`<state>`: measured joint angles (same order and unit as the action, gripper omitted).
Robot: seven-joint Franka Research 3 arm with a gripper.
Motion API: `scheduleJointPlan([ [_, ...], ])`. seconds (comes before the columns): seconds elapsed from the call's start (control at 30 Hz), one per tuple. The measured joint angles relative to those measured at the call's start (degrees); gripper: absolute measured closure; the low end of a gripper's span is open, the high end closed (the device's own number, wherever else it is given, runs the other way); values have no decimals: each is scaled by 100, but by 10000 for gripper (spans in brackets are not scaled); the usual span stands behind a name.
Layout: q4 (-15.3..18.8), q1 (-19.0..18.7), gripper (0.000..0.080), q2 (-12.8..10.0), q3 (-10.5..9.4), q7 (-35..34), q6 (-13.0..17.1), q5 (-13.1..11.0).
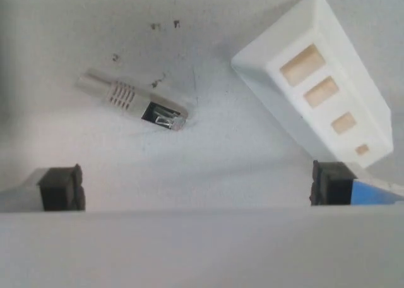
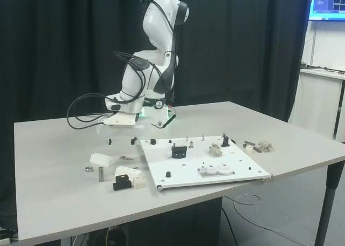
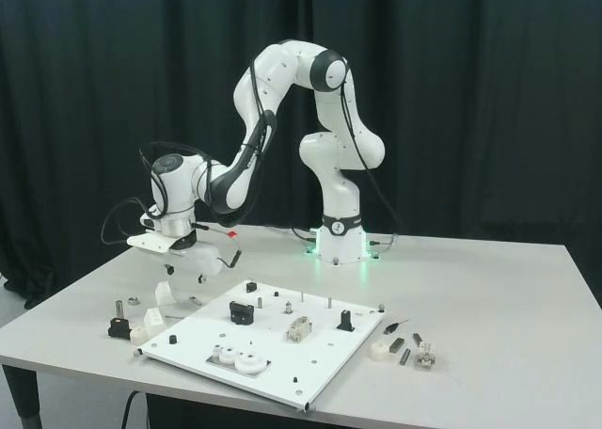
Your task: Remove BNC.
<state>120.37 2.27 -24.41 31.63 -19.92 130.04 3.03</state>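
The pincer (image 1: 196,184) is held low over the grey bench (image 2: 54,143), just off the white board's (image 2: 183,173) near corner, with its black-padded fingers (image 1: 61,187) spread wide and nothing between them. Which part is the BNC cannot be told. Small fittings are seen standing on the board, off to one side of the pincer, and more lie loose on the bench. Beneath the pincer a cable plug (image 1: 136,102) lies flat, with a ribbed grey plastic body and a clear clip end. Just beside it, apart, a white wedge block (image 1: 315,86) is seen, smooth plastic with four rectangular slots of shrinking size down one sloped face. Nearer the bench edge a short metal cylinder (image 2: 100,173) stands upright, and a black bracket (image 2: 123,180) is set beside a small white piece.
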Motion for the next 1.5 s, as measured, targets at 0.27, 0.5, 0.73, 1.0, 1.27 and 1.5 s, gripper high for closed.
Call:
scheduleJointPlan([
  [0.27,-86,-2,3,13,0,0,-132,1],
  [0.5,-104,-2,3,13,0,0,-145,1],
  [0.73,-115,-2,3,13,4,0,-146,2],
  [1.0,-140,3,3,13,27,0,-152,2],
  [1.27,-184,15,3,13,32,0,-183,2],
  [1.5,-208,27,3,13,32,0,-184,1],
])
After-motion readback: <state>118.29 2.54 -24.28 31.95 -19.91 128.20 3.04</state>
